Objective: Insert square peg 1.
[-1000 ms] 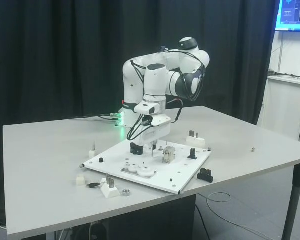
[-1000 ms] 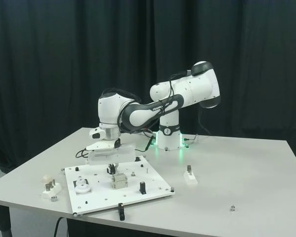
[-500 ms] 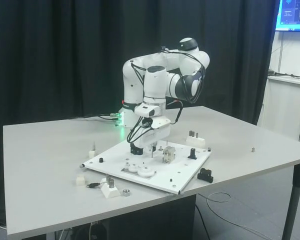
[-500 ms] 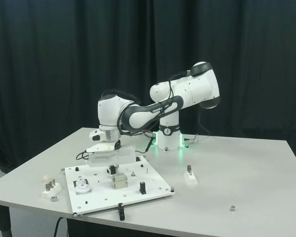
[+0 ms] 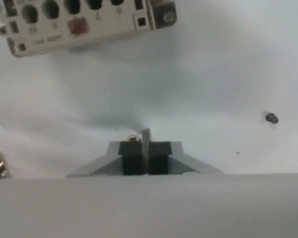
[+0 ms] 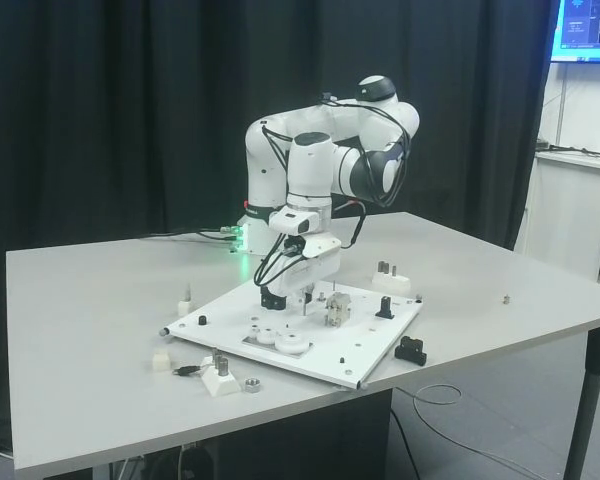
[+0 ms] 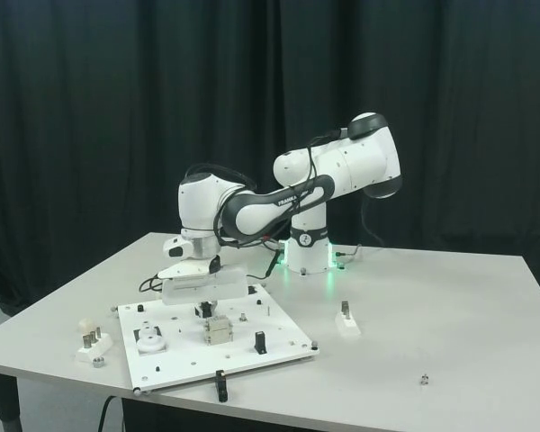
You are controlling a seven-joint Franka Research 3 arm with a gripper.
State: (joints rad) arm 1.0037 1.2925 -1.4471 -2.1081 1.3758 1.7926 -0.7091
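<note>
The gripper (image 5: 145,157) is clamped on a thin grey peg (image 5: 146,140) above the white board (image 6: 310,335); the block's (image 5: 84,22) labels are unreadable.

Thin grey square peg (image 5: 146,138), upright, clamped between black fingertips (image 5: 131,157), above the white board (image 5: 198,74).

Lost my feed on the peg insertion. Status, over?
Gripper shut on a thin grey peg, hovering above the white board. Peg not yet inserted. Grey multi-hole block nearby on the board; nothing blocking under the fingertips.
</note>
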